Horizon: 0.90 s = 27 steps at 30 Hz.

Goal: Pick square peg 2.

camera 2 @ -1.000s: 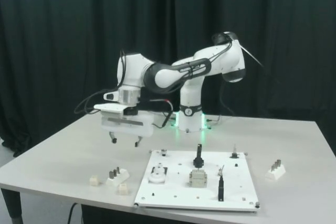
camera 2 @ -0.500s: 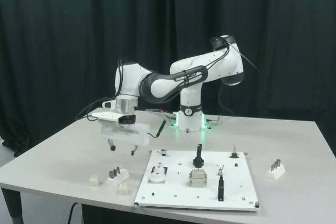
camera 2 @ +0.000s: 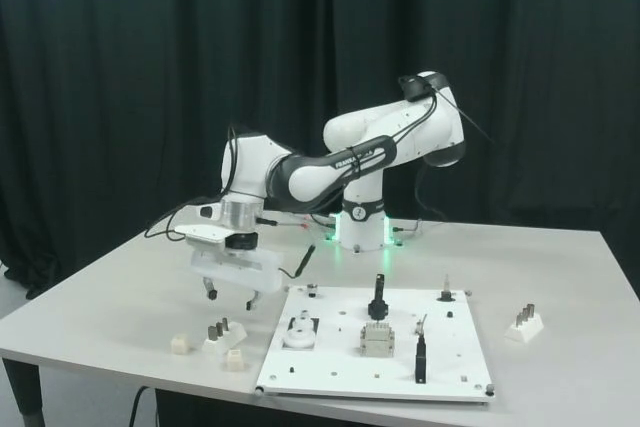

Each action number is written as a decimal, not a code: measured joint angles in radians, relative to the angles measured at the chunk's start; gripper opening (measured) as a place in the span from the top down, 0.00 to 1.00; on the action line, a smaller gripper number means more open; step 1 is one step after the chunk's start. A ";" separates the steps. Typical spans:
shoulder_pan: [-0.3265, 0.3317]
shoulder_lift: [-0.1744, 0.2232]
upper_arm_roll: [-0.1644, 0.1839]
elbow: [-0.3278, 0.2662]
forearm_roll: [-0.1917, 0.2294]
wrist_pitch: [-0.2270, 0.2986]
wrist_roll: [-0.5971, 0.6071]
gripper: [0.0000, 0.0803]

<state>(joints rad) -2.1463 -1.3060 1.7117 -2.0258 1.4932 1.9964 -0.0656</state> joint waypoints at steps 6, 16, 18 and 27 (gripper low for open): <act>-0.011 -0.005 0.031 0.010 0.016 0.049 -0.013 0.00; -0.021 -0.018 0.065 0.015 0.046 0.088 -0.052 0.00; -0.022 -0.018 0.070 0.015 0.050 0.092 -0.056 0.00; -0.027 -0.026 0.086 0.015 0.079 0.102 -0.079 0.00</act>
